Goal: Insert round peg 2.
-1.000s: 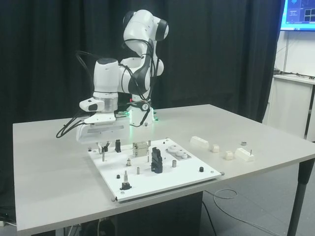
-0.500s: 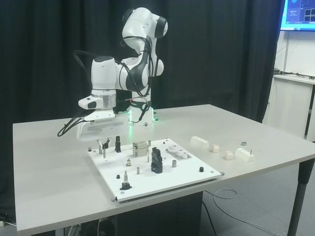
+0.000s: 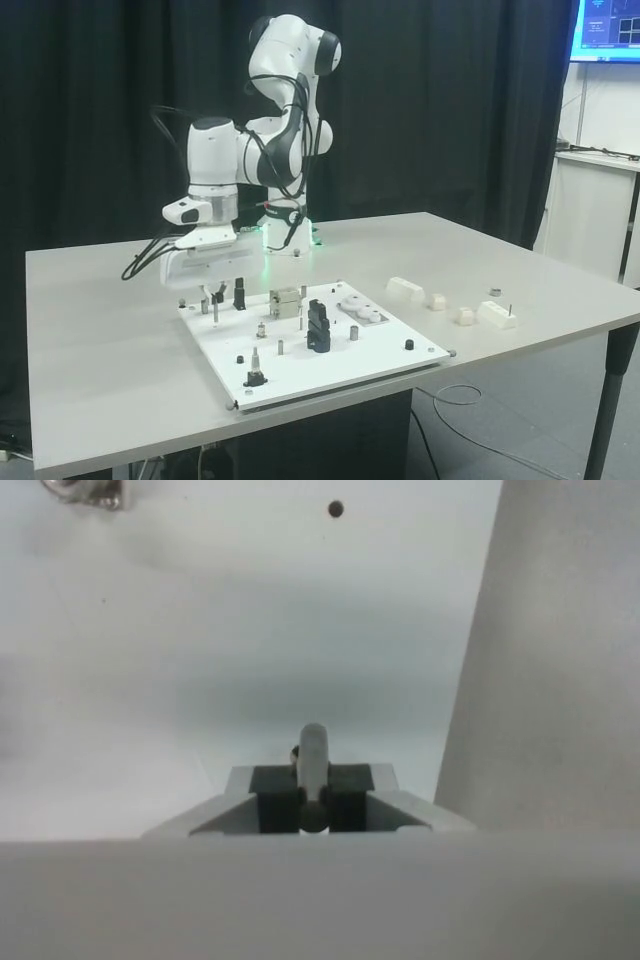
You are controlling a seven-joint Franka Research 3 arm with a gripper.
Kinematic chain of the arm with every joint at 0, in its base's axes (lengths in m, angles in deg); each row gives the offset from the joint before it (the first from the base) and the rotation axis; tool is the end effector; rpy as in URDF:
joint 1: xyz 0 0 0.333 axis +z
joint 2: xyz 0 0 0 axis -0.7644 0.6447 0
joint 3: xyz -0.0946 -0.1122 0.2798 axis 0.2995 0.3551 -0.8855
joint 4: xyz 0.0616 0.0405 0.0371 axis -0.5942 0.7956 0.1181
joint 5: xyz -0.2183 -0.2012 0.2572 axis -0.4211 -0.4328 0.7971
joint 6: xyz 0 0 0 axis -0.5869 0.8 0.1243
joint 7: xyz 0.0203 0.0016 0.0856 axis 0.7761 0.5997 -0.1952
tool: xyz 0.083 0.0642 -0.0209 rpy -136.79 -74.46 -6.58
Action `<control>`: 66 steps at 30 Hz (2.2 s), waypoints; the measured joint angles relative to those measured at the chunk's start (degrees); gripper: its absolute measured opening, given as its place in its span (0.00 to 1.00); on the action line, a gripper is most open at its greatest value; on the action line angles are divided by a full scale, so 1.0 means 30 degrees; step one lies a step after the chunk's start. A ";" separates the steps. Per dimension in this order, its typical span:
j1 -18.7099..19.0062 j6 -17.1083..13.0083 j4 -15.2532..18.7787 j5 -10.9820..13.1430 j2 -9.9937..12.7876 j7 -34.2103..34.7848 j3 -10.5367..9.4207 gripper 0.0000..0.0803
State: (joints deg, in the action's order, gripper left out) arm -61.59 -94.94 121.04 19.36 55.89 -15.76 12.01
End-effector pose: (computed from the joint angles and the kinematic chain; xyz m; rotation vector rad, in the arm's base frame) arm 0.4969 -0.3746 0.2529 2.9771 -0.9962 0.0457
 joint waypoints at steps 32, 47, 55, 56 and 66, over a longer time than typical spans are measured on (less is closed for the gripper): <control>0.0124 -0.1501 0.1128 0.0047 0.0007 0.0000 -0.0010 0.07; 0.0130 -0.1632 0.1203 0.0205 -0.0022 0.0000 -0.0009 0.07; 0.0130 -0.1632 0.1248 0.0241 -0.0054 0.0000 -0.0009 0.07; 0.0130 -0.1632 0.1255 0.0242 -0.0059 0.0000 -0.0009 0.07; 0.0132 -0.1631 0.1322 0.0244 -0.0104 0.0000 -0.0009 0.07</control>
State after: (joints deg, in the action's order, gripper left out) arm -61.19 -99.84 125.01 20.09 55.58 -15.76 11.99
